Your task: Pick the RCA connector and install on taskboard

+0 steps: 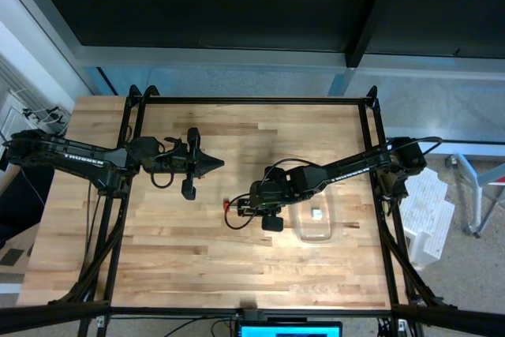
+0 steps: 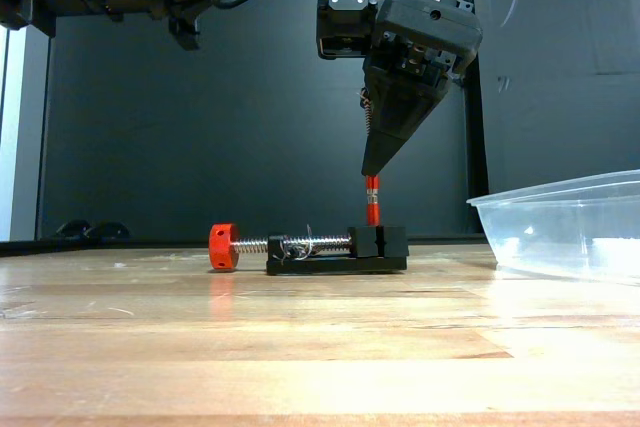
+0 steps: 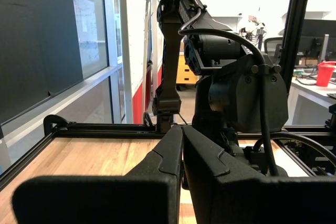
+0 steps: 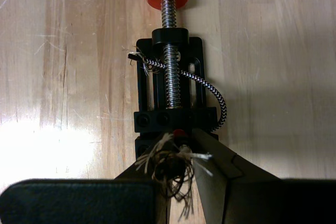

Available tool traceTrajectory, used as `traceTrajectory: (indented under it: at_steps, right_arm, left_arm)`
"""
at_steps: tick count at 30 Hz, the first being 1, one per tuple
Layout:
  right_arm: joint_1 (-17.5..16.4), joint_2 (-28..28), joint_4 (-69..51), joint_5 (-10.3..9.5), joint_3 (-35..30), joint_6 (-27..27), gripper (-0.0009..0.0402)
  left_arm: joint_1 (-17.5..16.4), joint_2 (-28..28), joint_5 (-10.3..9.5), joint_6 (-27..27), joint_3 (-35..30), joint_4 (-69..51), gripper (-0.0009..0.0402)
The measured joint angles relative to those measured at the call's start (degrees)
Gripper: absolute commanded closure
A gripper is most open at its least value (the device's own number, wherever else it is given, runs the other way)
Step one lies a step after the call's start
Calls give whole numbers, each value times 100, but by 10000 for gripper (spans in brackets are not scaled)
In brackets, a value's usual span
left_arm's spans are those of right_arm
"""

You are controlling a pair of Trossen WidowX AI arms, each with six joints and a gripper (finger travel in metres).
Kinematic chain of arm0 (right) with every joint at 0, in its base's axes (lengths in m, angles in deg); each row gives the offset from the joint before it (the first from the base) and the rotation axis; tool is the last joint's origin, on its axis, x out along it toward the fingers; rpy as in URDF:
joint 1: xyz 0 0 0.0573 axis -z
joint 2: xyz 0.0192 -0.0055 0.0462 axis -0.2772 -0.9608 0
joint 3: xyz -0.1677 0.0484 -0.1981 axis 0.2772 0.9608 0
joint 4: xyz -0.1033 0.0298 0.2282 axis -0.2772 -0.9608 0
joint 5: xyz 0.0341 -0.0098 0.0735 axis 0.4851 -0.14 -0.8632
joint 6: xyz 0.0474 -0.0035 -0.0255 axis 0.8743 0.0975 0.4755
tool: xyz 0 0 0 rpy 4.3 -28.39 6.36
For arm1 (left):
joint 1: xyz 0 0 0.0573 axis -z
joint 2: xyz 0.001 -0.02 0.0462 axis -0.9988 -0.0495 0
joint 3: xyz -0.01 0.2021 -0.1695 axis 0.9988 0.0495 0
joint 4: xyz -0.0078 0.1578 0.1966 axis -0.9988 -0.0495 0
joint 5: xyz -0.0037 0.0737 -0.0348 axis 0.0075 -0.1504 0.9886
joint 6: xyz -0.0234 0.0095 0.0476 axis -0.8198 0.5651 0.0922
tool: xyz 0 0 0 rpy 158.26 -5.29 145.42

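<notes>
Red RCA connector (image 2: 372, 202), pinched upright by right hand (image 2: 374, 170) over taskboard (image 2: 335, 259), needs a straight, slow descent; left hand (image 1: 215, 163), pressed together, hangs toward tabletop's (image 1: 197, 274) left edge.

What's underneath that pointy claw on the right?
The right claw pinches a red RCA connector that stands upright on the taskboard. How its lower end seats cannot be seen. The left claw hangs shut in the air, left of the taskboard.
</notes>
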Motion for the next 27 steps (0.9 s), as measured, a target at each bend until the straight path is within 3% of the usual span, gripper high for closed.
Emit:
traceTrajectory:
  at_steps: [27]
  right_arm:
    - [70,7,472,9,415,-20,393]
  left_arm:
    - [0,0,0,2,2,2,393]
